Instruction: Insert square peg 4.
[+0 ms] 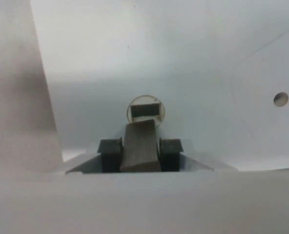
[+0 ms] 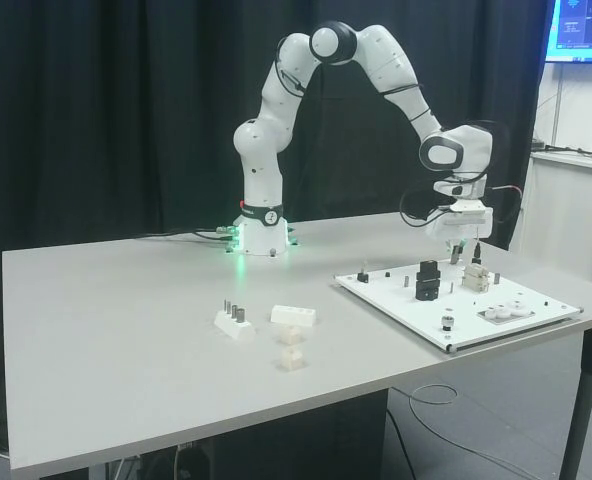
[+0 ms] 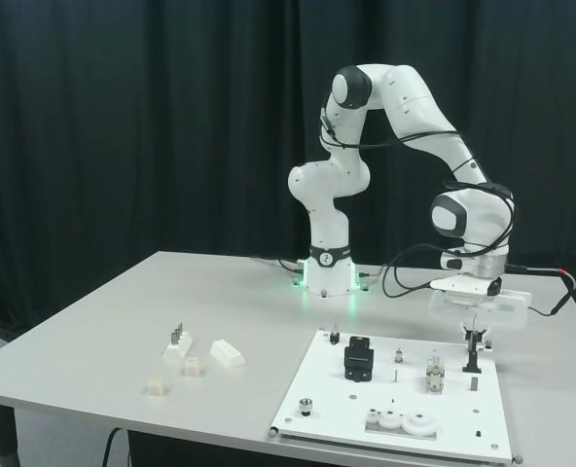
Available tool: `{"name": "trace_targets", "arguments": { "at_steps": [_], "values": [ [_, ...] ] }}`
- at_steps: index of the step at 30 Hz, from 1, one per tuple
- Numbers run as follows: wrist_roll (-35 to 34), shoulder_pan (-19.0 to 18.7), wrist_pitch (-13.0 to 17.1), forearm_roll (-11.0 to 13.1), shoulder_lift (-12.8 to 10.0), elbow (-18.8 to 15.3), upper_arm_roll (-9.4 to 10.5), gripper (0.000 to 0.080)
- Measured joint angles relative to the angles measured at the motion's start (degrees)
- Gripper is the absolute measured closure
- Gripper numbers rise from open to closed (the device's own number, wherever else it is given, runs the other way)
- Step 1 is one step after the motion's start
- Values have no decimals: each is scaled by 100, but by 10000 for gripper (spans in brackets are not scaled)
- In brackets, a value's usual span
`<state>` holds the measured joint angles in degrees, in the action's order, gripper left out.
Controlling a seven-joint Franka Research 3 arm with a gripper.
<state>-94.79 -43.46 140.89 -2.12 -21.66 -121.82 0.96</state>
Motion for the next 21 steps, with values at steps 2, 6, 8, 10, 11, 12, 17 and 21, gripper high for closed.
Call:
{"name": "trace_targets", "arguments": {
  "at_steps": [2, 6, 8, 10, 11, 12, 17, 21],
  "values": [
    [-8, 0, 12, -11, 2, -6, -1, 645],
    [-39, 0, 44, -37, 9, -20, -3, 645],
    [-62, 2, 78, -70, 9, -22, -11, 645],
    [-77, 6, 110, -88, 9, -26, -17, 645],
    [-79, 9, 126, -90, 9, -29, -19, 645],
    [-80, 10, 140, -90, 9, -33, -22, 645],
    [-80, 10, 163, -90, 10, -46, -37, 645],
    [-80, 10, 169, -90, 10, -50, -37, 645]
  ]
}}
